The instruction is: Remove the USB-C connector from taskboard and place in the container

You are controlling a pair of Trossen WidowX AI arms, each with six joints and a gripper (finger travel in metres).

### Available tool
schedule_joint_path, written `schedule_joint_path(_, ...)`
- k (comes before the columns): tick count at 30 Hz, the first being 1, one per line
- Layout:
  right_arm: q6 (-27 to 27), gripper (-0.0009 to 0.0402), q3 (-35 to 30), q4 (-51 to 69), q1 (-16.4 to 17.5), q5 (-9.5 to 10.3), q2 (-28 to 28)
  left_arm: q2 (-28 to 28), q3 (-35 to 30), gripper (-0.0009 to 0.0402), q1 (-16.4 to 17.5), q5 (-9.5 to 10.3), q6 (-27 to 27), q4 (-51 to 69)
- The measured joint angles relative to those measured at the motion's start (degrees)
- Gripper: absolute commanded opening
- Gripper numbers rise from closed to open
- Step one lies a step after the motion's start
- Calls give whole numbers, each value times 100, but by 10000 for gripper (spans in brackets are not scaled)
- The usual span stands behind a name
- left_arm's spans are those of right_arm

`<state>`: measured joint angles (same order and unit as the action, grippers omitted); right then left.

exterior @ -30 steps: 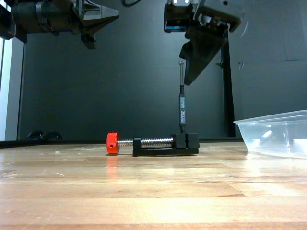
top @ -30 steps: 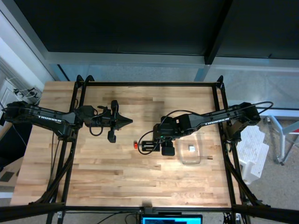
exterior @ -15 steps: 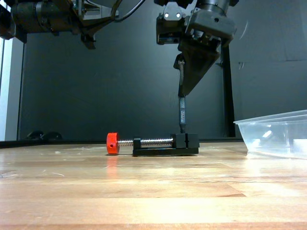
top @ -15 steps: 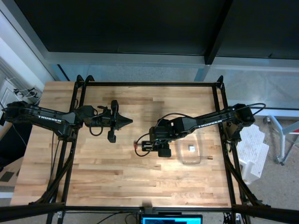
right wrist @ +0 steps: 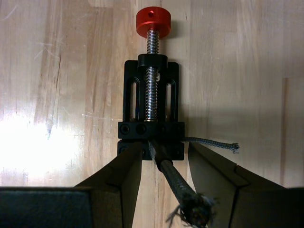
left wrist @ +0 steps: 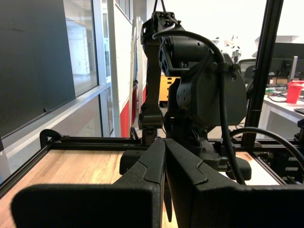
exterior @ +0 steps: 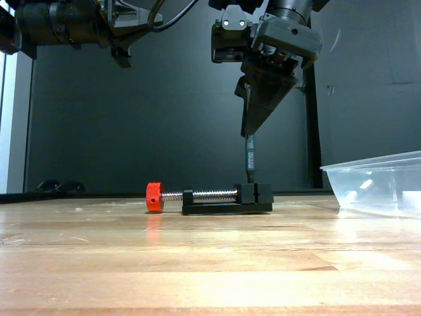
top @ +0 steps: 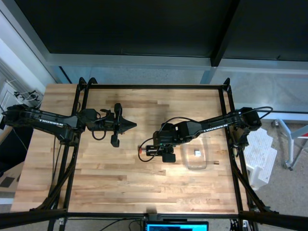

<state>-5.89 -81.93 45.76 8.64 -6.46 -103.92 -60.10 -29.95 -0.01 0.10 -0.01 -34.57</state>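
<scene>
The taskboard (exterior: 227, 197), a small black fixture with a red knob (exterior: 154, 197), lies on the wooden table. The USB-C connector (exterior: 250, 155) stands upright from its right end, its frayed black cable (right wrist: 173, 183) rising between my right gripper's fingers. My right gripper (exterior: 248, 128) points down over it, open, with a finger (right wrist: 121, 183) on each side and small gaps to the cable. The taskboard (top: 149, 150) sits left of the clear container (top: 196, 163). My left gripper (top: 129, 125) hovers shut, high and well left of the board.
A small white square piece (top: 197, 153) lies in the container (exterior: 378, 184). A thin grey frayed cord (right wrist: 211, 141) lies on the table beside the taskboard (right wrist: 151, 114). Black frame rails (top: 154, 87) border the tabletop.
My right gripper has moved left and down, from beside the connector's top to straddling its cable. The left arm has not moved.
</scene>
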Motion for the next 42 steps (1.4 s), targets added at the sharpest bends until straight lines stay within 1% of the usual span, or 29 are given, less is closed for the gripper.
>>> schedule_joint_path(7, 0, 119, 2, -39, -2, 48, -105, 0, 2, 0, 0, 0, 2, 2)
schedule_joint_path(13, 4, 99, 2, -9, -7, 46, -98, 0, 2, 0, 0, 0, 2, 4)
schedule_joint_path(23, 42, 31, 4, 2, -20, 48, -70, 0, 2, 0, 0, 0, 0, 4)
schedule_joint_path(28, 39, 0, 4, 2, -24, 94, -68, 0, 0, 0, 0, -2, 2, 4)
schedule_joint_path(42, 33, 4, 15, 11, -28, 66, -15, 0, 2, 0, 0, 0, 0, 4)
